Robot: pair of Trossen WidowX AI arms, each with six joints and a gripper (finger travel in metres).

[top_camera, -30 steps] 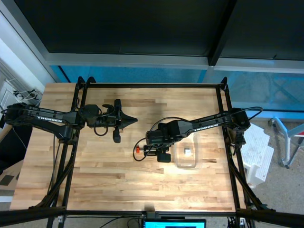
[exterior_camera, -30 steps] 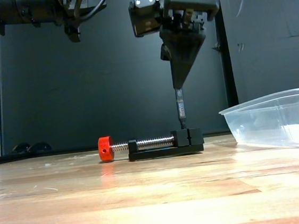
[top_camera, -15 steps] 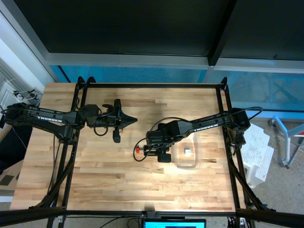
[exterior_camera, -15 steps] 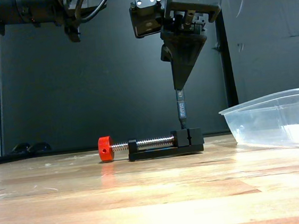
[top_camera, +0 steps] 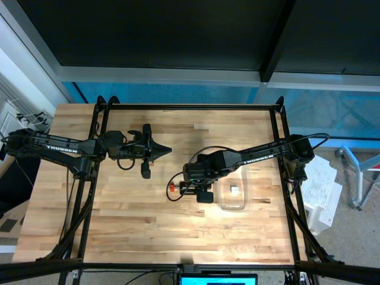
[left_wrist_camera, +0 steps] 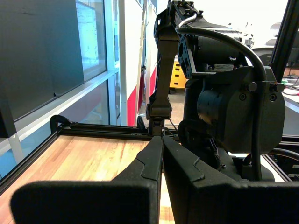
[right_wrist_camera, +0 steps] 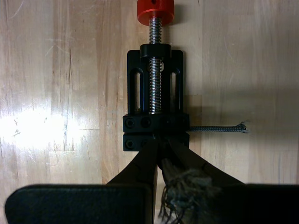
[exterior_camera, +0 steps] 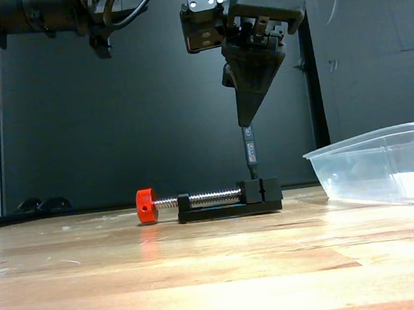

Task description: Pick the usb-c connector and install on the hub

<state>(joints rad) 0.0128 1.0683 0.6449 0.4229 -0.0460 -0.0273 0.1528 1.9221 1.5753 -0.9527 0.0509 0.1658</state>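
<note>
Directly above the small black rectangular hub (exterior_camera: pixel 226 199), the right gripper (exterior_camera: pixel 247 123) points straight down. Its tapered fingers are pinched nearly together on the top of the tiny dark-grey metallic usb-c connector (exterior_camera: pixel 250 152). The connector hangs upright from the fingertips, and its lower end meets the top of the hub's taller block, at the end far from the orange-red cap (exterior_camera: pixel 146 206).

In the right wrist view the fingertips (right_wrist_camera: pixel 150 150) sit over the seam between the hub's two bolted blocks. Only a narrow dark gap shows between them, so the plug itself is mostly hidden there. A silver threaded screw (right_wrist_camera: pixel 155 88) runs from the cap through the hub's slotted frame. A thin grey braided cord (right_wrist_camera: pixel 215 129) lies on the wood, sticking out sideways from the hub.

The hub lies flat on the pale wooden table (exterior_camera: pixel 205 274), with the cap pointing towards the left arm. A clear plastic tray (exterior_camera: pixel 385 162) stands near the hub on the right arm's side, apart from it. Inside lies a small pale whitish square piece (top_camera: pixel 235 189).

The left gripper (top_camera: pixel 168 150) is held high over the far left part of the table, well apart from the hub. Its fingers (left_wrist_camera: pixel 152 161) are pressed together with nothing between them.
</note>
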